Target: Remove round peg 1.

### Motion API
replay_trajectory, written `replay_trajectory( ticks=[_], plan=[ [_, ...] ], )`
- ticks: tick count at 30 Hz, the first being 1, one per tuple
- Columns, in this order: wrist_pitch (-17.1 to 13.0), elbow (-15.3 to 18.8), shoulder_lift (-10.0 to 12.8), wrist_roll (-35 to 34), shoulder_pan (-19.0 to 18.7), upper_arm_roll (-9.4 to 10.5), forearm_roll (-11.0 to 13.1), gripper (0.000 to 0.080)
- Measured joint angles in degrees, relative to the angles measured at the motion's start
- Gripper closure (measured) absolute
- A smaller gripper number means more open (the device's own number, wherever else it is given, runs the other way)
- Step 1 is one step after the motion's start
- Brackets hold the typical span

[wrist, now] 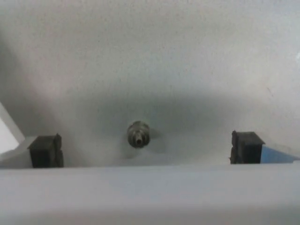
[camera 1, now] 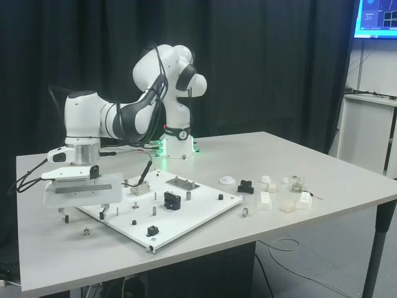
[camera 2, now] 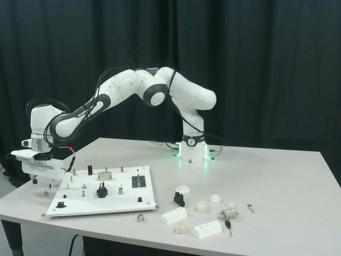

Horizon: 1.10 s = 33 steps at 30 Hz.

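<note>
A small grey metal round peg [wrist: 138, 134] stands on the grey table, just off the white board's [camera 1: 186, 214] edge farthest from the loose parts. In the first room view the peg [camera 1: 85, 232] sits alone below the hand. My gripper [wrist: 145, 150] hangs a little above it, open. Its black pads [wrist: 46, 151] are spread wide to either side and touch nothing. The second room view shows the gripper [camera 2: 41, 182] beyond the board's [camera 2: 122, 205] far end; I cannot make out the peg there.
The board carries several short pegs, a grey block [camera 1: 139, 188] and black fixtures [camera 1: 172, 200]. Loose white blocks [camera 1: 265, 200] and a black piece [camera 1: 245, 185] lie on the table past the board's other side. The arm's base [camera 1: 175, 146] stands behind the board.
</note>
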<state>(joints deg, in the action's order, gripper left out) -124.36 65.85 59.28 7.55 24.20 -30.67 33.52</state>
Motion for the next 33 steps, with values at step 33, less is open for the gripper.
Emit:
replay_trajectory(
  ticks=[33],
  plan=[
    [1.1, -0.9, 0.0, 7.5, -0.6, -0.56, -0.3, 0.0003]
  ],
)
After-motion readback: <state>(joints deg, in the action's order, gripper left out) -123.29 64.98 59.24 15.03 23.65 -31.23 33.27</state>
